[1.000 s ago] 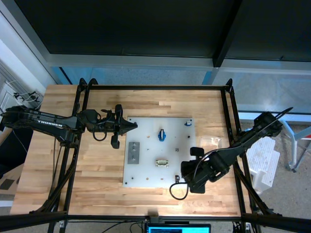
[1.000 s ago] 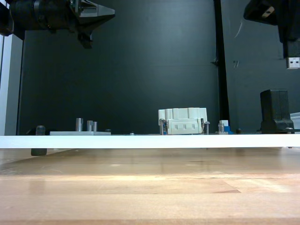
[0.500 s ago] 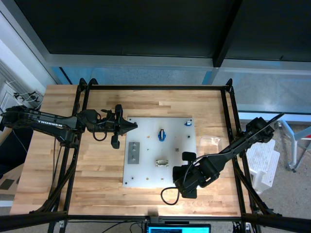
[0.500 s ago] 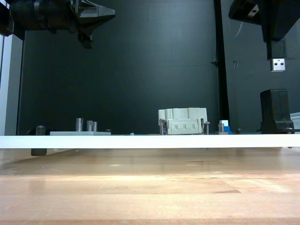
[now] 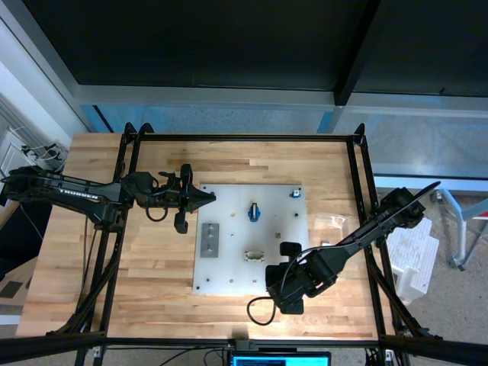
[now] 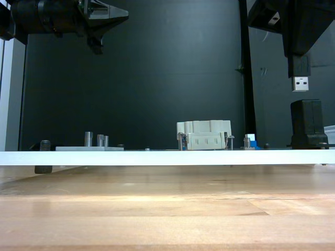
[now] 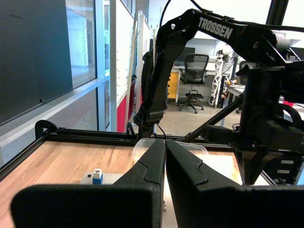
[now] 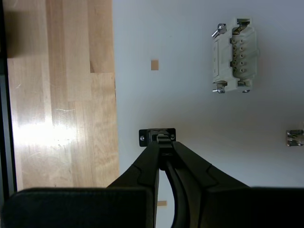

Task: Pick the USB connector and install on taskboard

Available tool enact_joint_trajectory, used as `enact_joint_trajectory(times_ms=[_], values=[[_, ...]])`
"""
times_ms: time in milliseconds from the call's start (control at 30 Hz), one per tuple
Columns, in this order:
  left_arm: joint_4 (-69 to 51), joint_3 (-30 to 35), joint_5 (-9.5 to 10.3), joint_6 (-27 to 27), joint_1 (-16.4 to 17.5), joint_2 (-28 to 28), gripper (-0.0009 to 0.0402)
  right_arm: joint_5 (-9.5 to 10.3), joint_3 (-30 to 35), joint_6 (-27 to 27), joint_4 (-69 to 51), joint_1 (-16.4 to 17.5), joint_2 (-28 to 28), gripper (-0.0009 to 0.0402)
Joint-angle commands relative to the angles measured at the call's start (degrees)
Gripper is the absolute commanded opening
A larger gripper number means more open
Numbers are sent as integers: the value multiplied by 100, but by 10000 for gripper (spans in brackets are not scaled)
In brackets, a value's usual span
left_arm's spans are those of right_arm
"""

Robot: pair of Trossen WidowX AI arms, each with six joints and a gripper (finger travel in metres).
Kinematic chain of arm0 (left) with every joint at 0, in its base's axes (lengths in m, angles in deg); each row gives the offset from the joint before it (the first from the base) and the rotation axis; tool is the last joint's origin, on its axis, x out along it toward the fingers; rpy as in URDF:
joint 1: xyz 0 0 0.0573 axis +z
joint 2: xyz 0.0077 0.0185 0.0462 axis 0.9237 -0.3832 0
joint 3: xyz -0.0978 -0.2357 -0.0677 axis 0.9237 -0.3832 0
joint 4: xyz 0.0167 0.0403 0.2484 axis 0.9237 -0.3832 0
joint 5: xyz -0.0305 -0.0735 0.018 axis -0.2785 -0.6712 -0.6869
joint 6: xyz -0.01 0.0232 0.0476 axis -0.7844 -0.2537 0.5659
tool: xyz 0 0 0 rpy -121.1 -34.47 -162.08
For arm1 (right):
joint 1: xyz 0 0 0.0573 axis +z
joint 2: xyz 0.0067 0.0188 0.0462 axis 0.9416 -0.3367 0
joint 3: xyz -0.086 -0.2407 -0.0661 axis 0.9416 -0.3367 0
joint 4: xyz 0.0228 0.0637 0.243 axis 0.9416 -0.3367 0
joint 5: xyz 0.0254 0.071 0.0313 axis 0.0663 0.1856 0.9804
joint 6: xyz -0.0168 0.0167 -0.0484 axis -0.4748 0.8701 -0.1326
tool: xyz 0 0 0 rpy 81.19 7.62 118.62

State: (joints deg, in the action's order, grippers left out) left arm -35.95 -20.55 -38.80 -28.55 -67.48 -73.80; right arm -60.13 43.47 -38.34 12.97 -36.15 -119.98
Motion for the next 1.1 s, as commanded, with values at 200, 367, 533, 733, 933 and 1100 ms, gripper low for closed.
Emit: enact_joint_trajectory(times_ms=[200,367,533,733,933,1100], values=[[4,0,0,0,0,-2,0,2,-111,-13,35,-7,-4,0],[2,2,0,0,2,-2,0,0,-168,-26,81,-7,-4,0],[2,2,0,0,0,-2,0,42,-212,-24,129,-4,-2,0],[2,0,0,0,0,-2,0,44,-225,-35,131,-2,-2,0],[2,0,0,0,2,-2,0,44,-264,-39,146,-4,-2,0],[2,0,0,0,0,-2,0,44,-372,-59,267,-2,-2,0]])
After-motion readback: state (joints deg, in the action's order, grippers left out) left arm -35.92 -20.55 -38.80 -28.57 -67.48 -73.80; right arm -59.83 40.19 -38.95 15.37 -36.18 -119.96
